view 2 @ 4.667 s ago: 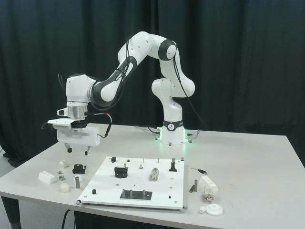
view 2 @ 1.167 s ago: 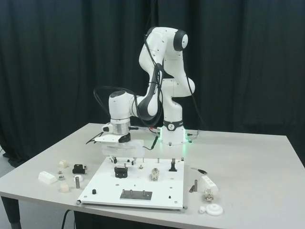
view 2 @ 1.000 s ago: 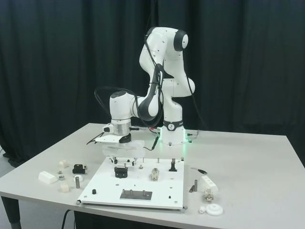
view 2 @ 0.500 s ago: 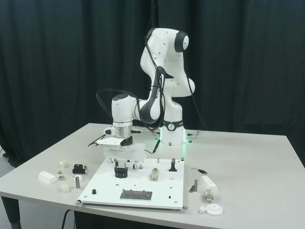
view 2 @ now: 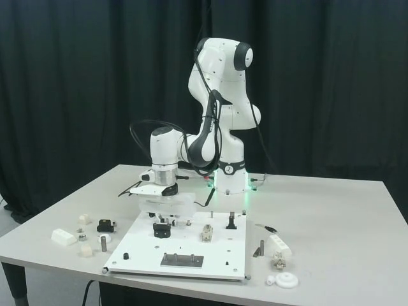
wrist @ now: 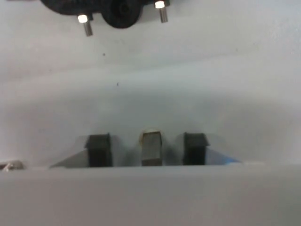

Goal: Remove square peg 2.

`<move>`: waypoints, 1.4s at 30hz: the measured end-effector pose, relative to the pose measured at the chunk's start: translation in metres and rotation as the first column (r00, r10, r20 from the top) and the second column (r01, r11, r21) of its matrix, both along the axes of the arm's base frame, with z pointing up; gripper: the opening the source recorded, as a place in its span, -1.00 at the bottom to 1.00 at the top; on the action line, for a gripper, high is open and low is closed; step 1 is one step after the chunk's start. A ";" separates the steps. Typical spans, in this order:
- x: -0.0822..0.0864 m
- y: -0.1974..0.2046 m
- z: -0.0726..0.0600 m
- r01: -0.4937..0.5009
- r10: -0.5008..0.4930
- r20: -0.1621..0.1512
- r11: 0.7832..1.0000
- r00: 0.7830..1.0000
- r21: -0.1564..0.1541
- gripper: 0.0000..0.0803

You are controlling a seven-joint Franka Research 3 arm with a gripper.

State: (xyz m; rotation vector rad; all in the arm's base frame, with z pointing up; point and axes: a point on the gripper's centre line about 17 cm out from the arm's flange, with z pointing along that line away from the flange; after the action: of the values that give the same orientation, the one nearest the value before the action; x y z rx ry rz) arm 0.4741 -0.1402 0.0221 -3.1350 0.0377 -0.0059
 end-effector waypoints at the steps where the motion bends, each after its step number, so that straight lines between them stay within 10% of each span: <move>1: 0.000 0.000 0.000 -0.002 0.002 0.000 1.000 1.000 0.000 0.32; 2: 0.000 0.000 0.000 -0.004 0.004 0.000 1.000 1.000 0.000 -0.12; 9: -0.001 -0.003 0.000 -0.024 0.024 0.000 1.000 1.000 -0.003 -0.12; 10: -0.001 -0.003 0.000 -0.031 0.031 0.000 1.000 1.000 -0.003 -0.61; 12: -0.001 -0.003 0.000 -0.039 0.039 0.000 0.999 0.999 -0.003 -0.81; 28: 0.001 -0.003 0.005 -0.040 0.040 0.003 0.999 0.999 0.005 -0.81; 42: 0.003 -0.004 0.041 -0.053 0.052 0.018 0.997 0.999 0.058 -0.81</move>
State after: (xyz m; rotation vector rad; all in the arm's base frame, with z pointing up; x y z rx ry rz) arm 0.4773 -0.1446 0.0627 -3.0763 -0.0433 -0.0292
